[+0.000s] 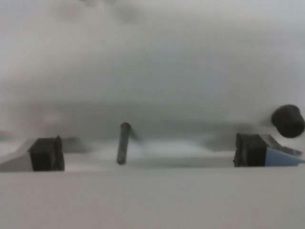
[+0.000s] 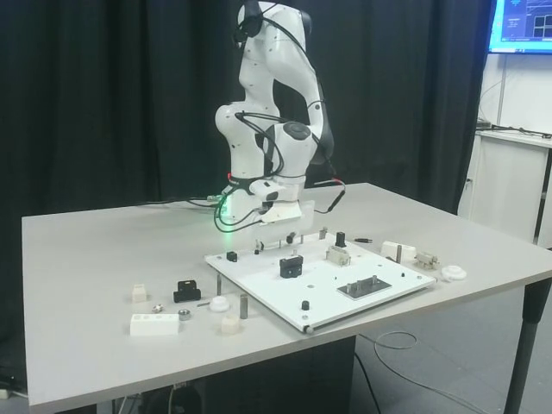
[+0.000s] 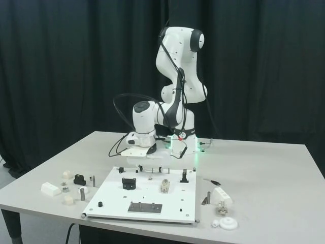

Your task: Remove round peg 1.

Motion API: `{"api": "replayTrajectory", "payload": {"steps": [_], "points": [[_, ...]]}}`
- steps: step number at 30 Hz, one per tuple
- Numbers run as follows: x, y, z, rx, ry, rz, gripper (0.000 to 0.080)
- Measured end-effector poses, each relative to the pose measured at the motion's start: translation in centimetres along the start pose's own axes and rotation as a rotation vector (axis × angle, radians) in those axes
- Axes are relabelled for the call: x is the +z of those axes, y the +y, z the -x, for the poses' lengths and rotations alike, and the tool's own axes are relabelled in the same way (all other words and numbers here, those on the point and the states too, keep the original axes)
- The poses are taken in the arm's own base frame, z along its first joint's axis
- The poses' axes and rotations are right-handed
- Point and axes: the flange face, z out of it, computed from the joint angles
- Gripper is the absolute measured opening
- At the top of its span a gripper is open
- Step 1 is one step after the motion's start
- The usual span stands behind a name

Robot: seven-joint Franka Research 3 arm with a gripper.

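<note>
A thin grey round peg stands on the white board, slightly tilted in the wrist view. My gripper is open. Its black fingertips are low over the board on either side of the peg and do not touch it. The peg stands nearer to one fingertip than to the other. In the room views the gripper hovers just above the back edge of the board, and the hand hides the peg there.
A black knob sits beside one finger. On the board are a black block, a black post and a grey plate. Loose white and black parts lie left of the board, more white parts lie right.
</note>
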Motion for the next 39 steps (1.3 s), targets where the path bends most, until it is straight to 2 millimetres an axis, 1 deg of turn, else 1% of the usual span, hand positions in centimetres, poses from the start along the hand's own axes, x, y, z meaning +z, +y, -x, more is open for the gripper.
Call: {"api": "replayTrajectory", "payload": {"steps": [7,18,27,28,29,30,37,38,39], "points": [[0.4,-0.7,0.3,-0.011,0.006,0.008,0.08],[0.3,-0.9,0.5,0.004,0.006,0.015,0.08],[0.4,-1.0,0.7,-0.018,0.0,0.035,0.08],[0.4,-1.1,0.7,-0.02,0.001,0.035,0.0658],[0.4,-1.1,0.8,-0.021,0.0,0.036,0.0658],[0.4,-1.1,0.8,-0.023,0.0,0.036,0.0511],[0.4,-1.3,0.9,-0.03,0.001,0.038,0.0511],[0.4,-1.4,0.9,-0.031,0.002,0.038,0.0345],[0.4,-1.4,0.9,-0.032,0.002,0.038,0.0196]]}}
